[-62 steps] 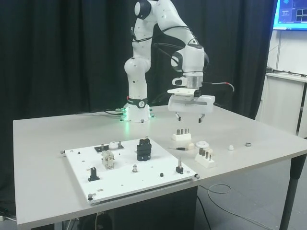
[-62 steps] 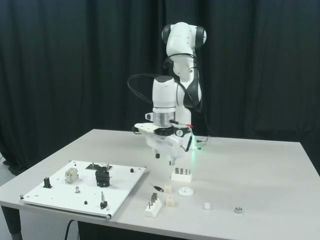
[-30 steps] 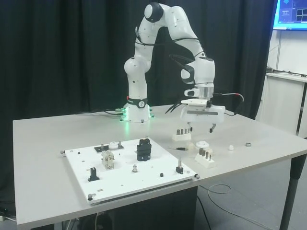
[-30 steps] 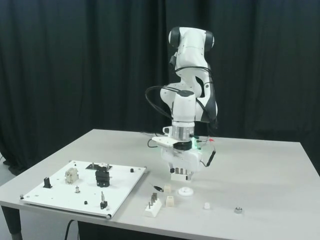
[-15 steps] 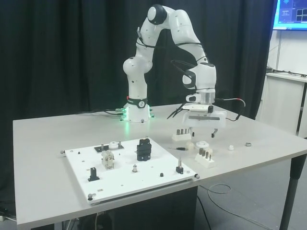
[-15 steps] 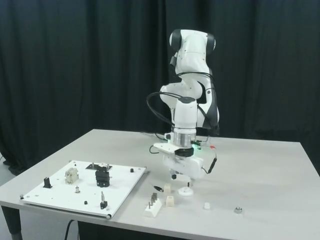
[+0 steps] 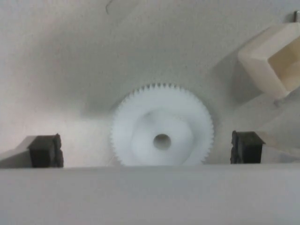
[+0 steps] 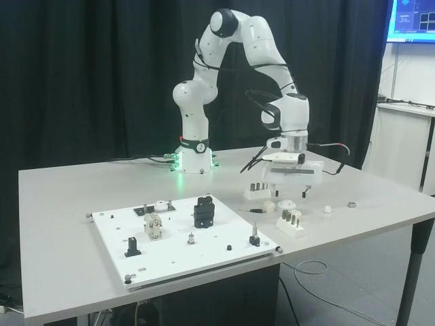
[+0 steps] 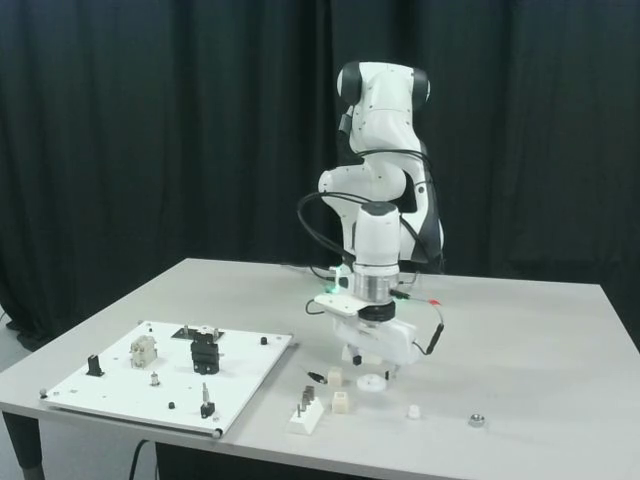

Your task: Pick large gear.

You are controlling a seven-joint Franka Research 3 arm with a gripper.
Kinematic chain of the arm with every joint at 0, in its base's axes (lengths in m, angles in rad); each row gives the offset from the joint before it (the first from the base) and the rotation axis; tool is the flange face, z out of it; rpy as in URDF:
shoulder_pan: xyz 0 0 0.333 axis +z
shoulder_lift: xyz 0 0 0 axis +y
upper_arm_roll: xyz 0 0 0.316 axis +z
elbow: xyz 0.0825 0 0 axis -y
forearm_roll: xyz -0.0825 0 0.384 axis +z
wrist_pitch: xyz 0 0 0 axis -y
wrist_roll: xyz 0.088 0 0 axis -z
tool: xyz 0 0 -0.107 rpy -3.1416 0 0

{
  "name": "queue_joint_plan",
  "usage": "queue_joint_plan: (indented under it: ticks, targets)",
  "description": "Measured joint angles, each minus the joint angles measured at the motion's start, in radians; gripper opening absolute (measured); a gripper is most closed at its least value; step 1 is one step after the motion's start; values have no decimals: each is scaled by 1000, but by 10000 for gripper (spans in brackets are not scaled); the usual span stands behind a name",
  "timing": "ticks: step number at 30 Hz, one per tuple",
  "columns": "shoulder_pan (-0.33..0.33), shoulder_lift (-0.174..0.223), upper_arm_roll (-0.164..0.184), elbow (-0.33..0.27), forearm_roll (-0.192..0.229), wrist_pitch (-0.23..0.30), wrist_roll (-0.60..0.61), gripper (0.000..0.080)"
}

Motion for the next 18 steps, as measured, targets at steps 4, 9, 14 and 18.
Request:
queue_joint_plan:
  ticks: [4, 9, 14, 18]
  targets:
    - [-1, 3, 7, 0, 0, 0, 3, 800]
    - [-1, 10, 13, 0, 0, 0, 22, 800]
    - [-1, 15, 17, 0, -1, 1, 32, 800]
    - [-2, 19, 18, 0, -2, 6, 35, 800]
